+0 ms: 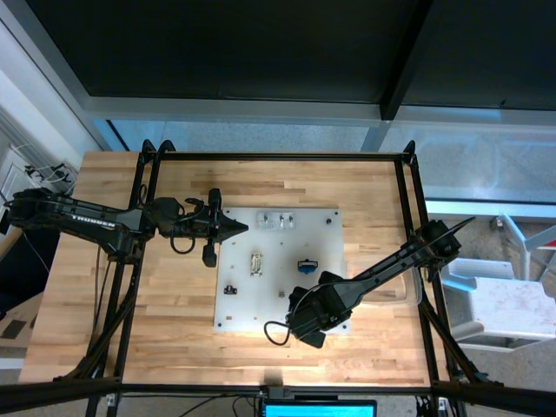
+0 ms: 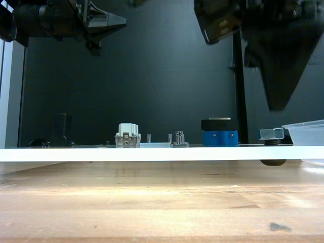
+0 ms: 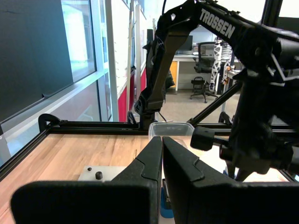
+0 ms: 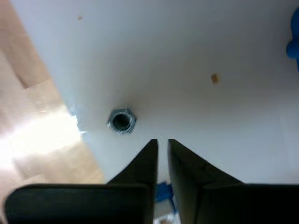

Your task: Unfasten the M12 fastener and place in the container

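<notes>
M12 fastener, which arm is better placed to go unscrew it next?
Right. The right gripper hangs over the near edge of the white board, just above the M12 fastener. The left gripper sits at the board's left edge, away from it.

The left tool (image 3: 161,139) and right tool (image 4: 162,141) are black, the board (image 1: 261,300) white, the connector block (image 1: 307,266) blue-and-black.

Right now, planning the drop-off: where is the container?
High view: the container sits on the table beside the white board's right edge. The right gripper hovers over that board's near edge, the left gripper over its far-left corner.
</notes>
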